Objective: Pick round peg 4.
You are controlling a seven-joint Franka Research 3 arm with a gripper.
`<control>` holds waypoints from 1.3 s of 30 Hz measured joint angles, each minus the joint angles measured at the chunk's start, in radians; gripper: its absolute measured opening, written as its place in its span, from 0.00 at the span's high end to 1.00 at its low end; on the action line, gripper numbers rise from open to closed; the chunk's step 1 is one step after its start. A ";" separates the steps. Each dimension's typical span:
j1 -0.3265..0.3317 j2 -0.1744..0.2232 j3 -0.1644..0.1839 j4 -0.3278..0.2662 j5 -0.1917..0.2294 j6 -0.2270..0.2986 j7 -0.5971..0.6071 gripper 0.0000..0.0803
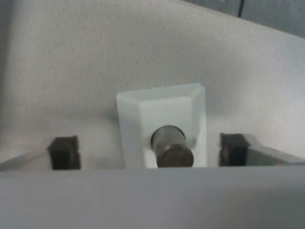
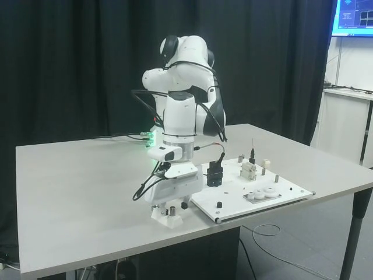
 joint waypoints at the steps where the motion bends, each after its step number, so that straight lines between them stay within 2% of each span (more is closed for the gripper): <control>1: 0.000 0.001 0.000 0.001 0.000 0.000 0.000 0.18; 4: -0.001 0.003 0.000 0.002 0.000 0.000 0.000 0.18; 5: -0.002 0.003 0.000 0.003 0.000 0.000 0.000 0.42; 10: -0.004 0.006 0.000 0.006 0.000 0.000 0.000 0.42; 11: -0.005 0.007 0.000 0.007 0.000 0.000 0.000 0.62; 19: -0.012 0.007 0.000 0.009 0.000 -0.004 0.000 0.62; 20: -0.013 0.007 0.000 0.009 0.000 -0.004 0.000 0.81; 29: -0.026 0.008 0.000 0.019 0.000 -0.029 0.000 0.81; 39: -0.043 0.014 0.000 0.064 0.000 -0.093 -0.007 0.81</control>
